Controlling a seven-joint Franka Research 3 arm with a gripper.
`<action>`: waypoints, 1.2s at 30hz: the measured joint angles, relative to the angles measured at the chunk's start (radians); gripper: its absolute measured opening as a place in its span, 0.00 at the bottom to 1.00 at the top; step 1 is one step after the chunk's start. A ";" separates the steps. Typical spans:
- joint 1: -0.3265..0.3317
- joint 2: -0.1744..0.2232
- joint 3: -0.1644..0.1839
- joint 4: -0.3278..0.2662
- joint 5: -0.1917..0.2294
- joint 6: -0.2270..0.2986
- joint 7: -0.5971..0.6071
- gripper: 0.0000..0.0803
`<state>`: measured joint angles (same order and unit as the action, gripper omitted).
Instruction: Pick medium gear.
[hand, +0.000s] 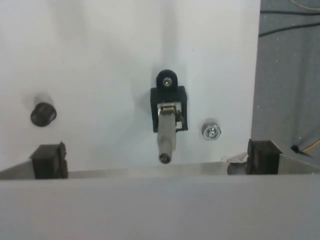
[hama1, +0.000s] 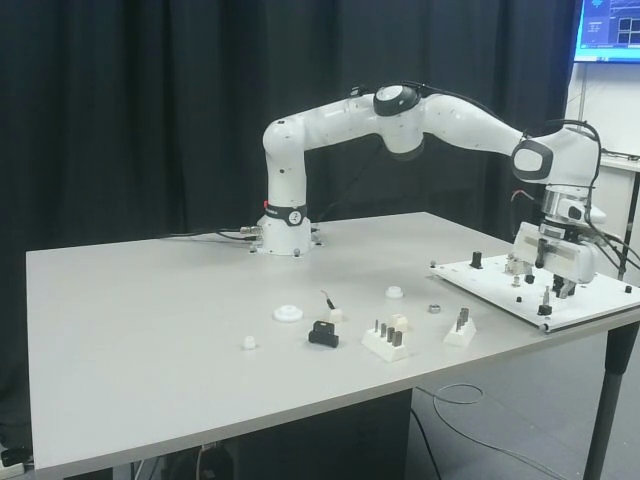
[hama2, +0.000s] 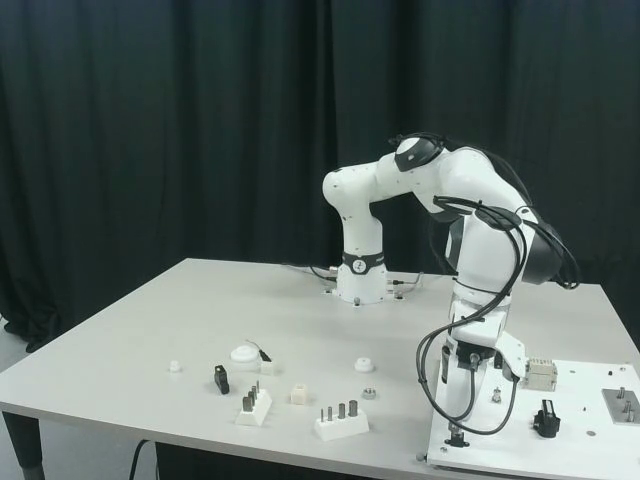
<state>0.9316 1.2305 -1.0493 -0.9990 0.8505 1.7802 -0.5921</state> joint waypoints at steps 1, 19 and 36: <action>0.000 0.000 -0.002 0.002 0.000 -0.003 0.000 0.98; -0.001 -0.027 -0.009 0.010 0.000 -0.038 0.016 1.00; -0.001 -0.048 -0.034 0.023 0.000 -0.088 0.031 1.00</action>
<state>0.9302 1.1820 -1.0837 -0.9762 0.8505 1.6923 -0.5614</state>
